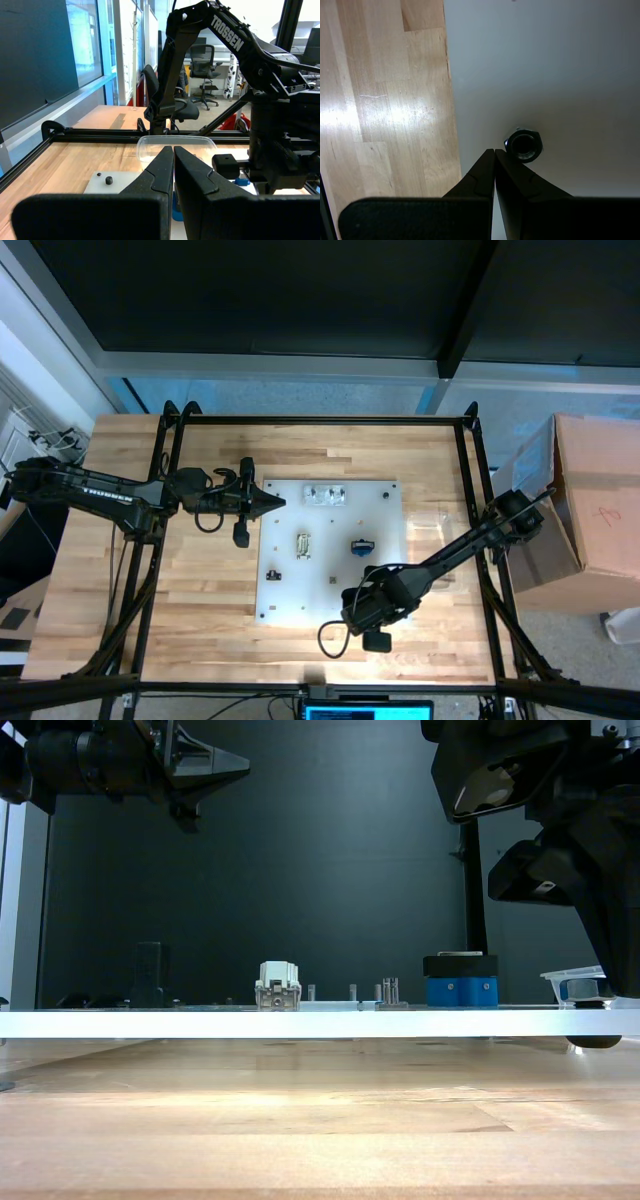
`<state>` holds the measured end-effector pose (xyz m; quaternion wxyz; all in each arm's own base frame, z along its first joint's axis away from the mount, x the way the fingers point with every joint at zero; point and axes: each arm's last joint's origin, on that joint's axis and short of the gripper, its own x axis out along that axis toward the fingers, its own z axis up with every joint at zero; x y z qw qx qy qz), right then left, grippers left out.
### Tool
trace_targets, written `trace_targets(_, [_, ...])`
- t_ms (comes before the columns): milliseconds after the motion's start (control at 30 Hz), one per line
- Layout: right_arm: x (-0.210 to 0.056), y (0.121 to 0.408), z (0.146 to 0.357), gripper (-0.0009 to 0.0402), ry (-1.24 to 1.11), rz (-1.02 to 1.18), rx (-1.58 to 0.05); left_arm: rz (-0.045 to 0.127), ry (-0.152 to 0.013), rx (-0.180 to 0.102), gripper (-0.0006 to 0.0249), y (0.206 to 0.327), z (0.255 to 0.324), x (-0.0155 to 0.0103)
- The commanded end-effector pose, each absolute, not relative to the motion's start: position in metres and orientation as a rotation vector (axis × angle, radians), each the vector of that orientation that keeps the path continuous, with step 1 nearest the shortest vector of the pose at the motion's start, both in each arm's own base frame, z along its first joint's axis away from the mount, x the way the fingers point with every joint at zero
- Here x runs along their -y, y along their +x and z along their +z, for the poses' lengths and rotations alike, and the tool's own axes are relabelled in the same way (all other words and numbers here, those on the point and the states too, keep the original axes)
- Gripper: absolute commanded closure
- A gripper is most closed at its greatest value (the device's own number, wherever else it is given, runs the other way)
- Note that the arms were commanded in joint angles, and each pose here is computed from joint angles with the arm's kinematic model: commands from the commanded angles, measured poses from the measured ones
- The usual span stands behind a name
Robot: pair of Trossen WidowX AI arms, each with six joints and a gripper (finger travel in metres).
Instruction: Unfasten the M12 nut and place it in the container
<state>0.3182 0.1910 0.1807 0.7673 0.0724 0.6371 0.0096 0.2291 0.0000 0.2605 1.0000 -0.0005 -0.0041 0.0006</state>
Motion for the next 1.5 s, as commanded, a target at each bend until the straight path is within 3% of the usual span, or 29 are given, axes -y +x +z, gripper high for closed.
trace_targets(33, [-0.190,0.318,0.181,0.0393,0.150,0.010,-1.384,0.001,-0.001,0.008,0.0243,0.229,0.2605,0.0000])
trace_targets(233, [-0.188,0.316,0.181,0.0393,0.126,-0.023,-1.384,0.001,-0.001,0.008,0.0243,0.229,0.2605,-0.0001])
trace_targets(367, [-0.177,0.305,0.192,0.0393,0.047,-0.291,-1.317,0.001,-0.001,0.008,0.0243,0.229,0.2605,0.0000])
trace_targets(933, [-0.190,0.309,0.218,0.0393,0.195,0.009,-1.387,0.001,-0.001,0.009,0.0243,0.229,0.2607,0.0000])
trace_targets(1500, [-0.198,0.322,0.186,0.0393,0.171,0.040,-1.394,0.001,-0.001,0.007,0.0243,0.229,0.2604,0.0000])
